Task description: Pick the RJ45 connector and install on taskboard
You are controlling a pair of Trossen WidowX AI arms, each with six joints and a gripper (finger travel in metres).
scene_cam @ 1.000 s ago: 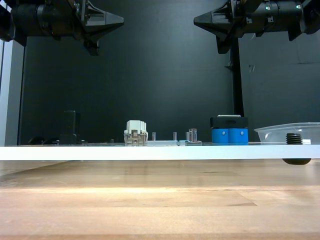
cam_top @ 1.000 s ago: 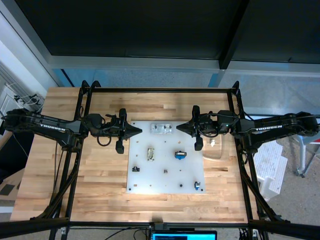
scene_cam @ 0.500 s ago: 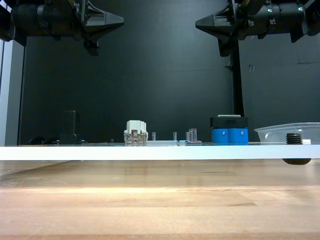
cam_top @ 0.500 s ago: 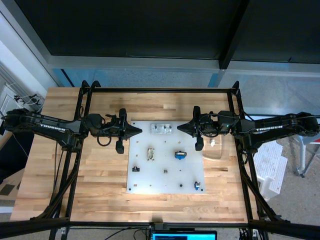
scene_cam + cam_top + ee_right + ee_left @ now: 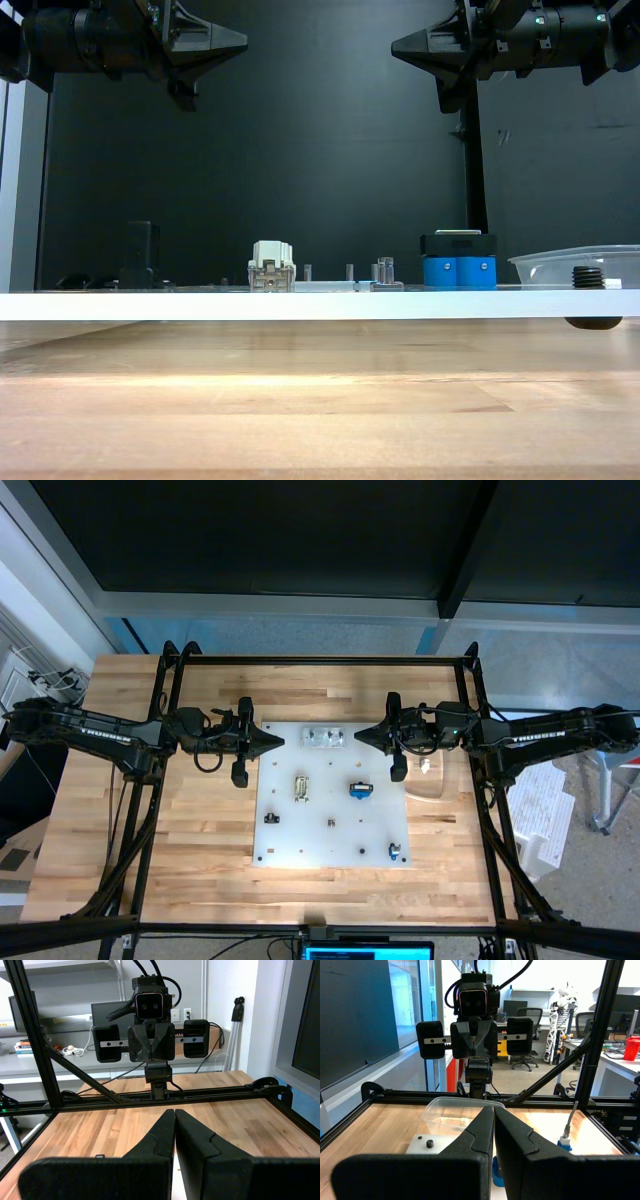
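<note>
The connector (image 5: 564,1136) stands upright in the small blue jack (image 5: 564,1145) in the left wrist view, and its grey cable (image 5: 571,1117) rises from it. In the high view a grey piece covers the jack (image 5: 397,852) at the white board's (image 5: 300,850) near right corner. My left gripper (image 5: 281,741) hangs shut and holding nothing, high above the board's far left edge. High above the far right edge, my right gripper (image 5: 357,736) is shut with nothing in it. The clear tray (image 5: 436,790) right of the board holds only the white block (image 5: 426,765).
Other fittings stand on the board: a silver part (image 5: 325,738) at the back, a pale connector housing (image 5: 300,788), a blue block (image 5: 360,790) and small black parts (image 5: 272,818). Black frame rails (image 5: 320,661) run around the wooden table (image 5: 180,860).
My right gripper drew back slightly to the right and then held still. The left arm and the parts on the board have not moved.
</note>
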